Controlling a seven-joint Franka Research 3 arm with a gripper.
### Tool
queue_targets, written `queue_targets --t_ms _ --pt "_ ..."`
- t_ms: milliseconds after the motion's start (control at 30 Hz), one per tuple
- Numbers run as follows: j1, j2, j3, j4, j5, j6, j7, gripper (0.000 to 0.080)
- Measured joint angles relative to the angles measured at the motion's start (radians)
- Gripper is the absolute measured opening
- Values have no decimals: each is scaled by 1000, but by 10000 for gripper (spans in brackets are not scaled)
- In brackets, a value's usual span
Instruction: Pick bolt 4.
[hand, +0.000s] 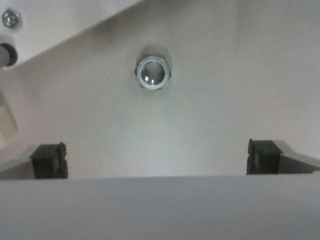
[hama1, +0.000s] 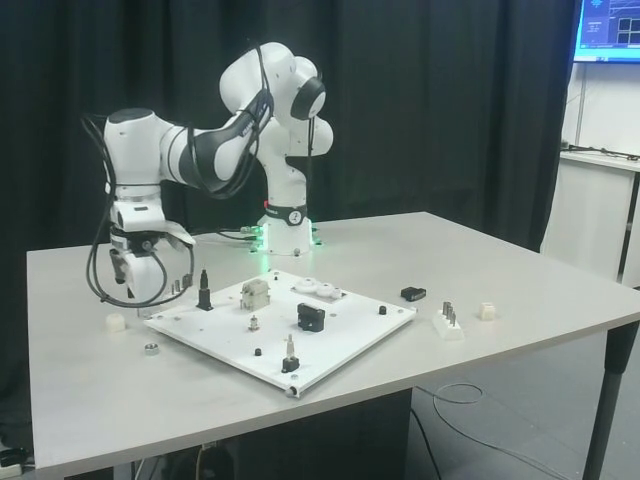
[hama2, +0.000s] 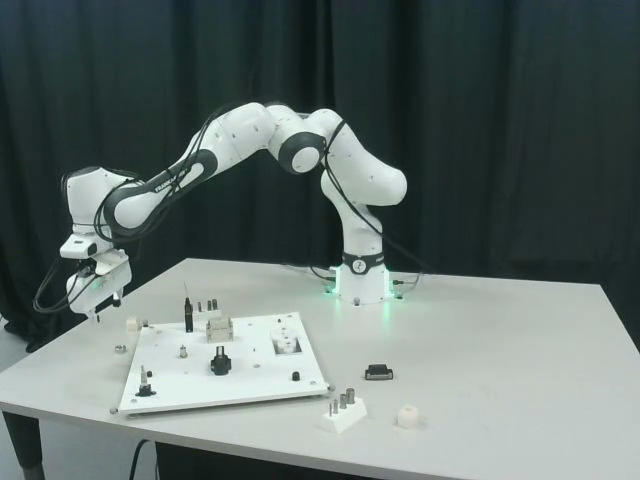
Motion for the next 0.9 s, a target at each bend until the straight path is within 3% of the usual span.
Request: queue_targets --t_ms 900 --pt "44 -3 10 -141 -1 171 -13 800"
